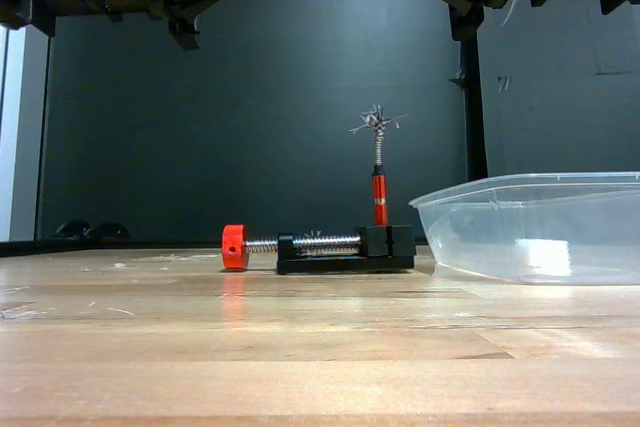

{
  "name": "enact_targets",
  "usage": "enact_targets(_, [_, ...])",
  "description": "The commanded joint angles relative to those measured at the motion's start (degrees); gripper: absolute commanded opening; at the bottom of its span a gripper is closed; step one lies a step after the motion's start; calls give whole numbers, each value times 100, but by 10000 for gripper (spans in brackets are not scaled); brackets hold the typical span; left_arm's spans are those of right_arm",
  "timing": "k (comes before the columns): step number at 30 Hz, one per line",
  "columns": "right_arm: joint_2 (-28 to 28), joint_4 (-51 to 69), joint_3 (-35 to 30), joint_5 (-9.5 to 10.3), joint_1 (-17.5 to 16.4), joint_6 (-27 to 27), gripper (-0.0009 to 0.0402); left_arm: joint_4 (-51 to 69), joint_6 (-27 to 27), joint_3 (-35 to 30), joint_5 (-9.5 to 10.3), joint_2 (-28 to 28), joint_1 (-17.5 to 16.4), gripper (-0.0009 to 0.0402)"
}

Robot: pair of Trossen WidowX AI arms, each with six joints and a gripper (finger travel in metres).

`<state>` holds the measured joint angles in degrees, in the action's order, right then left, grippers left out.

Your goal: Remove the RCA connector from the receptacle and place in the container

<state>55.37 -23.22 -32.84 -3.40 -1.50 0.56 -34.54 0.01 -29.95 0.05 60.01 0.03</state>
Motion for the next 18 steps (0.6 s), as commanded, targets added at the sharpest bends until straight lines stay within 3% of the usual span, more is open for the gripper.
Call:
enact_targets(1, [2,0,-2,0,0,2,0,0,0,0,-2,0,-2,0])
enact_targets(15, [2,2,-2,0,-2,11,0,0,0,0,-2,0,-2,0])
enact_targets(18, [2,7,-2,4,-4,216,0,0,0,0,-2,0,-2,0])
